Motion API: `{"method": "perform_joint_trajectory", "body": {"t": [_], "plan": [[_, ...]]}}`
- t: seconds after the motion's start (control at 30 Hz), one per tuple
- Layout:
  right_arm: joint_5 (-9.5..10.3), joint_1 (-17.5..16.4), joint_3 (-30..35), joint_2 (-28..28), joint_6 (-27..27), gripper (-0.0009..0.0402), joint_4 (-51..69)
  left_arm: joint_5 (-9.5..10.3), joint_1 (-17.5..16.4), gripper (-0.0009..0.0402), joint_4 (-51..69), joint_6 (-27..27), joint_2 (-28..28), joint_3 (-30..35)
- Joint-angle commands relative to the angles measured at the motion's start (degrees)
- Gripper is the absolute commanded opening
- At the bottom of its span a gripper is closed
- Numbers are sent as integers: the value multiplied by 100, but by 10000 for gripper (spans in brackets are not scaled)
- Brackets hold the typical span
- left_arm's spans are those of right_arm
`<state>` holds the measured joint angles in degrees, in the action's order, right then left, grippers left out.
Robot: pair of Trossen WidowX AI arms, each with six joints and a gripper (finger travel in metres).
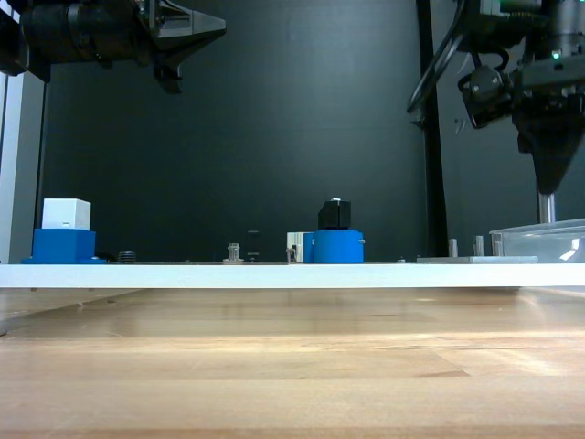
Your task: Pick the 16mm cylinder and place it in the taskboard
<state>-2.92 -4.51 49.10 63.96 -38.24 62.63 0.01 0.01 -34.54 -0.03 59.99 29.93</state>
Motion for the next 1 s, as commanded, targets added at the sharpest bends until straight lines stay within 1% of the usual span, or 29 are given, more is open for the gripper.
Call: {"method": "perform_joint_trajectory", "body": {"t": [0.03,0.3,0.5,0.57,0.77,0.8,0.87,0.9,1.0], "plan": [[-7,-13,221,0,-4,43,227,0,0,0,2,-2,2,2],[-7,-63,660,0,-4,43,621,0,-2,0,0,0,2,2],[-7,-120,697,0,55,43,632,0,0,0,0,-2,2,2],[-7,-127,697,0,208,43,608,0,-2,0,0,-2,2,2],[11,-153,706,0,975,43,468,0,-2,0,0,-2,2,2],[26,-155,723,0,1119,43,492,0,-2,0,0,-2,2,2],[133,-184,774,0,1412,43,507,0,-2,0,0,-2,2,2],[153,-203,800,2,1545,43,511,0,-2,0,0,-2,2,2],[146,-251,920,42,1860,43,664,0,0,0,0,-2,2,2]]}}
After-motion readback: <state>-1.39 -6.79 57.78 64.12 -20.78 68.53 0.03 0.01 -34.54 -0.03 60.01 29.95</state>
